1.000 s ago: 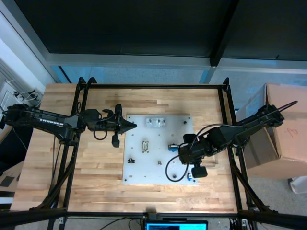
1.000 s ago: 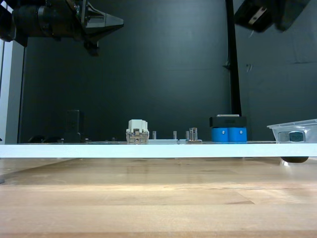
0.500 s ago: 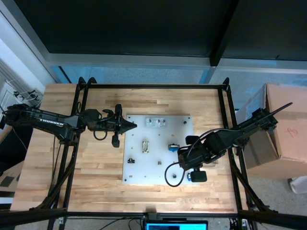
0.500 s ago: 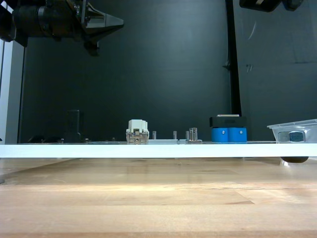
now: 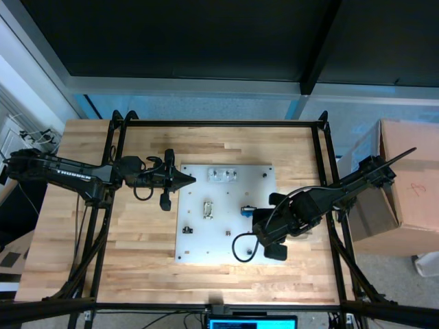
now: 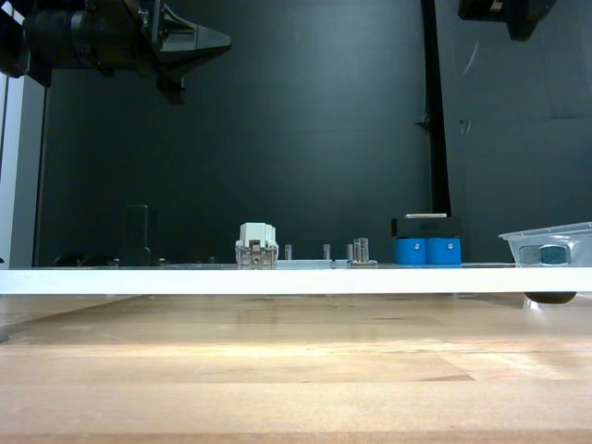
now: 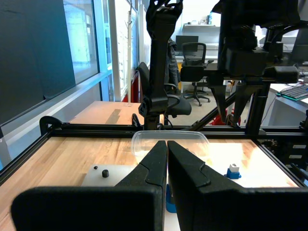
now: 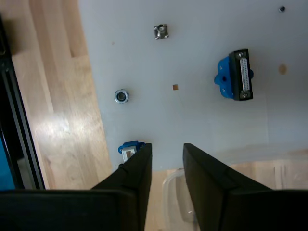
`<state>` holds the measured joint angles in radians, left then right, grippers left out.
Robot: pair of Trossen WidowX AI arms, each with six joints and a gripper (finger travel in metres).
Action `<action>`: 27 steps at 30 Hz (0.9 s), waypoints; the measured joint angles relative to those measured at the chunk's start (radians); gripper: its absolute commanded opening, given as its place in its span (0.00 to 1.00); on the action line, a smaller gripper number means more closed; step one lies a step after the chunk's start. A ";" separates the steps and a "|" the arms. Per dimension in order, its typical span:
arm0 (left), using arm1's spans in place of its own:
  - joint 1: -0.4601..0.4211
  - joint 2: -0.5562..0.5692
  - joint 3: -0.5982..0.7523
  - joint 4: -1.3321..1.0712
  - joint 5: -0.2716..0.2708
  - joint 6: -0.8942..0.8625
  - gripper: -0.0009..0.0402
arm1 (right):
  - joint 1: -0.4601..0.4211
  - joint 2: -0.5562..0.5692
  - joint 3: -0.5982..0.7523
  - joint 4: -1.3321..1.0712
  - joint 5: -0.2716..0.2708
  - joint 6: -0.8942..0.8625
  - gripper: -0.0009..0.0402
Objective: Unfasten the M12 nut and place it in the container
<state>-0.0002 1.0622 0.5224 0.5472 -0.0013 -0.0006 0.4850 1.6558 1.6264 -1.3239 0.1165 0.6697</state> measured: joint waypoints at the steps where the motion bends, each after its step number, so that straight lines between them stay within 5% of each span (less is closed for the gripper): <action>1: 0.000 0.000 0.000 0.000 0.000 0.000 0.02 | 0.000 0.008 0.000 0.001 0.000 0.015 0.34; 13: 0.000 0.000 0.000 0.000 0.000 0.000 0.02 | 0.005 0.136 0.000 0.094 -0.004 0.069 0.64; 27: 0.000 0.000 0.000 0.000 0.000 0.000 0.02 | 0.011 0.261 0.000 0.158 -0.005 0.103 0.73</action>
<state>-0.0002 1.0622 0.5224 0.5472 -0.0013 -0.0006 0.4961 1.9171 1.6260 -1.1664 0.1120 0.7731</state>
